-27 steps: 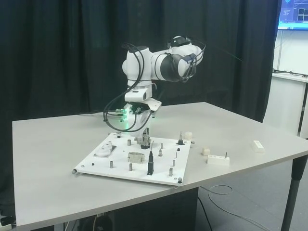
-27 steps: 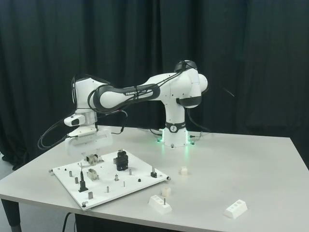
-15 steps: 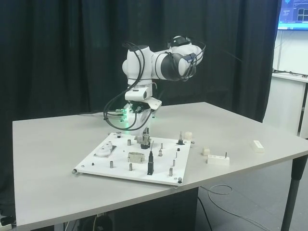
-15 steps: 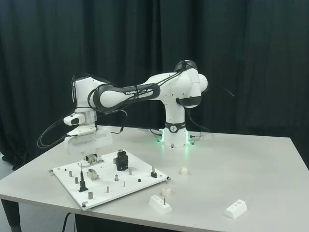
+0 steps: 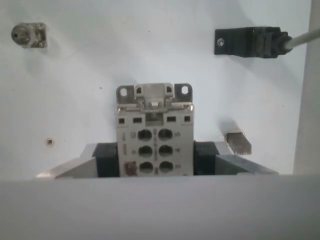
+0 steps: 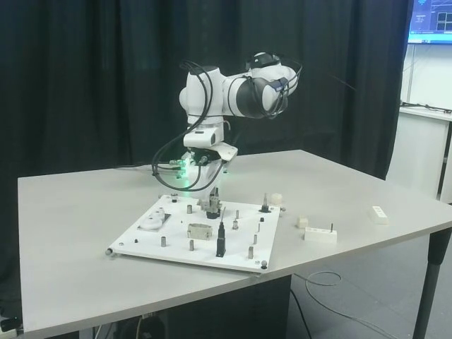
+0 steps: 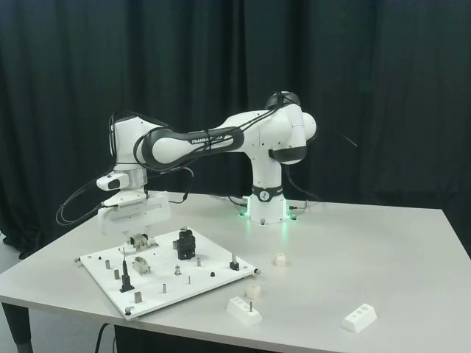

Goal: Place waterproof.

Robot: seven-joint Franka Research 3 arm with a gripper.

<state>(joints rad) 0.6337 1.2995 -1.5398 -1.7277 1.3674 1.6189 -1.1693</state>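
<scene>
A white seven-joint robot arm [image 7: 221,140] with smooth rounded casings, black bands at its joints, and small black lettering along its long middle link. Its round white base column [image 7: 266,200] is ringed by a green glow at the bottom. Thin black cables [image 6: 169,159] loop loosely beside the wrist. A white flat gripper housing [image 7: 131,217] ends the arm, with black finger pads [image 5: 106,160] showing in the wrist view.

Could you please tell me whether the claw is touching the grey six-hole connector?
Touching: in the wrist view the black pads press against both sides of the six-hole connector, with no gap showing.
</scene>
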